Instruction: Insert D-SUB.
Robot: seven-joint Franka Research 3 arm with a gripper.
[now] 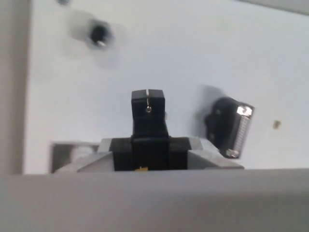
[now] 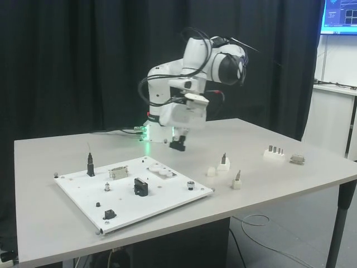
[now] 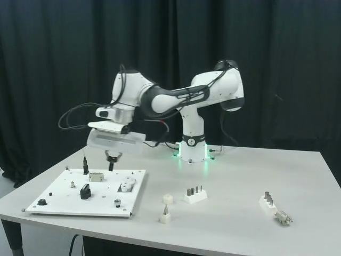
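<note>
One black-bodied D-SUB plug with a metal face lies beside the gripper, jaws together.

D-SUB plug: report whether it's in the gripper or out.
Out. The D-SUB plug lies on the white board, apart from the gripper.

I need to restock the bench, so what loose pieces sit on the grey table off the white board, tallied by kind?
Small white blocks each holding one grey upright pin: 2
Plain small white block: 1
White holder with three grey pins: 1
Grey metal connector lying at the table's far end: 1
Total: 5
</note>
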